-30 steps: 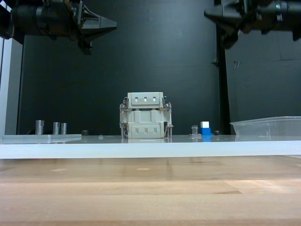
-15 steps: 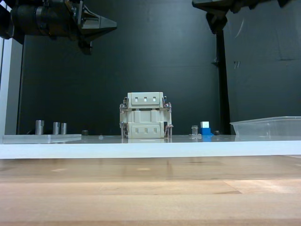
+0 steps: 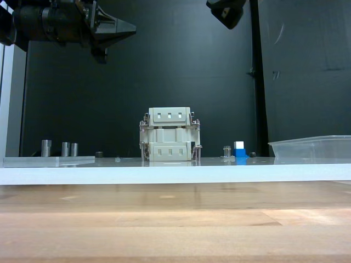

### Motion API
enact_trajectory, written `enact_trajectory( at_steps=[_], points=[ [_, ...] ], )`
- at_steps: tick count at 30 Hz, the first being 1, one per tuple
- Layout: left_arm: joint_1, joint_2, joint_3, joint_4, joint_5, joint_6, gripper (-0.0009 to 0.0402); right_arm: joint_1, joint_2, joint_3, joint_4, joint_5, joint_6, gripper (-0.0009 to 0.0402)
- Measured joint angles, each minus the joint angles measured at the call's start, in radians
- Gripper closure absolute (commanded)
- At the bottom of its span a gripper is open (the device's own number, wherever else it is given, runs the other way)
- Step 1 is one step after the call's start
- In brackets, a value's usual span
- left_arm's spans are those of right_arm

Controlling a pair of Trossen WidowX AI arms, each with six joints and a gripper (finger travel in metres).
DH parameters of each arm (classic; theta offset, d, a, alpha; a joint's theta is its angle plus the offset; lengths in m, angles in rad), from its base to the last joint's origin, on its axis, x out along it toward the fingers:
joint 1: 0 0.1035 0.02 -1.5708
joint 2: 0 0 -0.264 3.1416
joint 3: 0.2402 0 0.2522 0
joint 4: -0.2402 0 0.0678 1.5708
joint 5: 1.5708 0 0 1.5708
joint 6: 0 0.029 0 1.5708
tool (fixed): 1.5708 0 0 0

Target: Remove the HAN10-E connector and place it in the container

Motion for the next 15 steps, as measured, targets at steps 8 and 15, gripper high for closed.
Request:
enact_trajectory(
  at_steps=[8, 15],
  points=[
    [0.000, 0.000, 0.000, 0.000, 0.000, 0.000, 0.0393, 0.058, 0.167, 0.201, -0.164, 0.055, 0.008, 0.0393],
    [0.000, 0.000, 0.000, 0.000, 0.000, 0.000, 0.0393, 0.079, 0.300, 0.341, -0.264, 0.071, 0.042, 0.0393]
  ],
)
